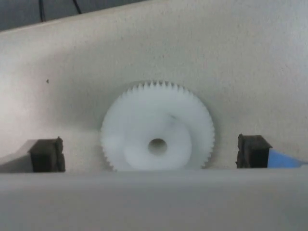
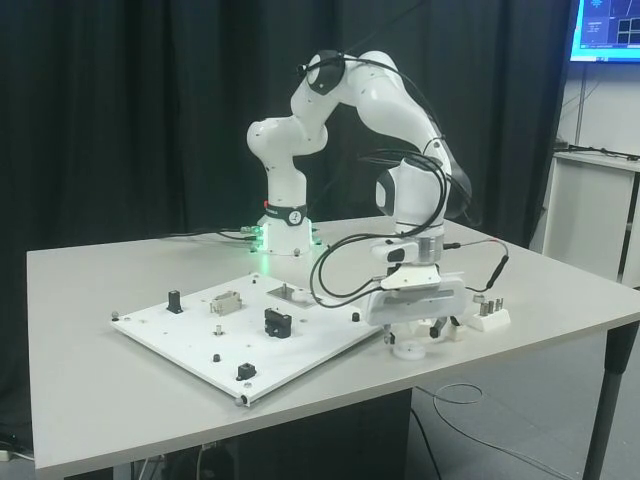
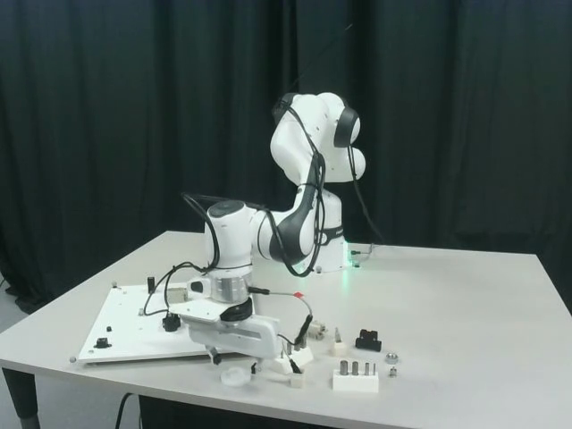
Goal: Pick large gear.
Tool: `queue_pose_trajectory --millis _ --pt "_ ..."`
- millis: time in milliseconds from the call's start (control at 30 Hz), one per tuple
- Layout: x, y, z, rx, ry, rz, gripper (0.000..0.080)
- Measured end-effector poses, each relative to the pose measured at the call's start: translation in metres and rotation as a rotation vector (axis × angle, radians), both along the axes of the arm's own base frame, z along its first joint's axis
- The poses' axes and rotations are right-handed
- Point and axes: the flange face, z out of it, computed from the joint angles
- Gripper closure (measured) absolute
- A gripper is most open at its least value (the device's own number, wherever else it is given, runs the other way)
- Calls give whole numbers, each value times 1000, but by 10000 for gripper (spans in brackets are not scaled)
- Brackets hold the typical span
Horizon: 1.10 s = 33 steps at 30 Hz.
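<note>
1. A white toothed plastic gear (image 1: 157, 127) with a raised hub and round centre hole lies flat on the grey table (image 1: 240, 62).
2. Two black fingertips (image 1: 46, 155) flank it, wide apart, neither touching.

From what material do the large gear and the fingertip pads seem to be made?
Large gear: likely moulded plastic; white, matte, slightly translucent, with fine even teeth. Fingertip pads: probably rubber or rough plastic; black, dull, with uneven edges. Neither is certain by look alone.

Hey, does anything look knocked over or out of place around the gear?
Nothing stands out. The white toothed plastic gear lies flat on the grey table, teeth intact, centred between the open gripper jaws.
</note>
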Motion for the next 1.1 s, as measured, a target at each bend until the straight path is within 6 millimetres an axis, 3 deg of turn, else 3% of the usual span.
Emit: queue_pose_trajectory --millis 700,733,900,933,1100 --pt "-2 1 -11 5 15 1 3" --pt "-2 1 -11 5 15 1 110" --pt "-2 1 -11 5 15 0 110" --pt "-2 1 -12 4 15 0 274" --pt "-2 0 -13 3 14 -1 274"
